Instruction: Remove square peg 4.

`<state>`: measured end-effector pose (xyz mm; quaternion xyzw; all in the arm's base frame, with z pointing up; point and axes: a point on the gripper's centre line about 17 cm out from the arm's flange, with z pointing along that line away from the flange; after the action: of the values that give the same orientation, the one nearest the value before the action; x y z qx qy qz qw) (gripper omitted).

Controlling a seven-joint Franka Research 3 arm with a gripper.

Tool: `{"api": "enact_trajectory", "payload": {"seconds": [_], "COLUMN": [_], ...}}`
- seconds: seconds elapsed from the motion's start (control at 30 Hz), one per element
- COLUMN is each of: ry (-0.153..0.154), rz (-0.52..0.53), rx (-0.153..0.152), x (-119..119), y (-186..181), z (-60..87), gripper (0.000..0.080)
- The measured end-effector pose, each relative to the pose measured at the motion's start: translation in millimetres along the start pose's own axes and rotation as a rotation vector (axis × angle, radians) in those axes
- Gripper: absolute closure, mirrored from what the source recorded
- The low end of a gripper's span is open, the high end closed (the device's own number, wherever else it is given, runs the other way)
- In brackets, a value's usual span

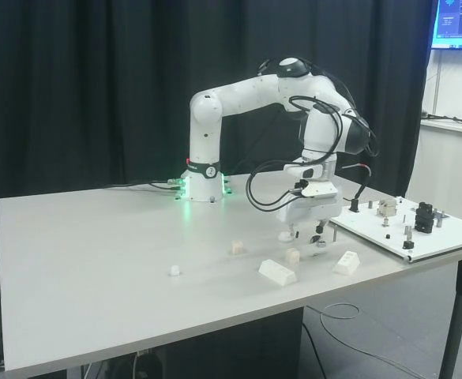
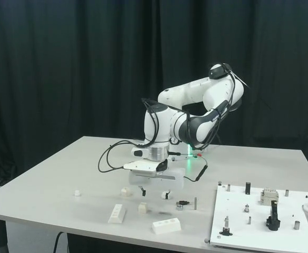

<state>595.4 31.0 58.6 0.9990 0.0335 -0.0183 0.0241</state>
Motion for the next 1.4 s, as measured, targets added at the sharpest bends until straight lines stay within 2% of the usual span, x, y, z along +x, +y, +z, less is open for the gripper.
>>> {"api": "enact_trajectory", "payload": {"seconds": [0.17,0.2,1.17,1.4], "ry": [0.000,0.000,0.005,-0.012], "rz": [0.000,0.000,-0.012,-0.016], "rx": [0.000,0.000,0.001,0.018], "x": [0,0,5,0], "y": [0,0,-5,-12], "z": [0.0,0.0,-2.3,-3.4], "gripper": [0.0063,0.0015,0.0003,0.0003]}}
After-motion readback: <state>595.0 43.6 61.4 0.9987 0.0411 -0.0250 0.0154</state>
